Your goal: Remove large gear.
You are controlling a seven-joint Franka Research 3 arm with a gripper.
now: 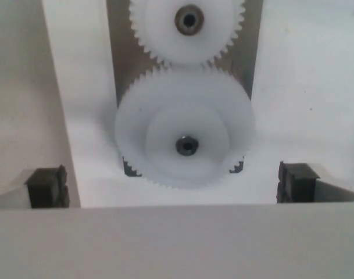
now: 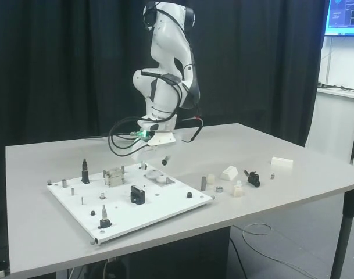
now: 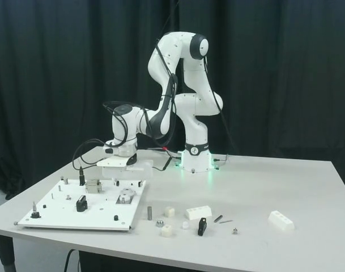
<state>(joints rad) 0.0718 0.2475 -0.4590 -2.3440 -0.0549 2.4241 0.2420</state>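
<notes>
The large white gear [image 1: 185, 129] sits on its shaft on a grey plate, its teeth meshing with a smaller white gear [image 1: 188, 26] beside it. My gripper [image 1: 174, 187] hangs above the large gear, open wide, with one black fingertip [image 1: 47, 186] on each side and nothing between them. In the first room view the gears [image 2: 156, 175] lie on the white board [image 2: 159, 212] just under the gripper [image 2: 154, 158]. The second room view shows the gear [image 3: 126, 197] below the gripper [image 3: 126, 168], still apart from it.
The white board [image 3: 59, 218] also carries black fixtures [image 3: 81, 203], upright pins [image 2: 84, 170] and a grey block [image 2: 114, 176]. Loose white and black parts [image 2: 229, 172] lie on the grey table [image 2: 270, 145] beside the board, with a white block [image 3: 281, 220] farther off.
</notes>
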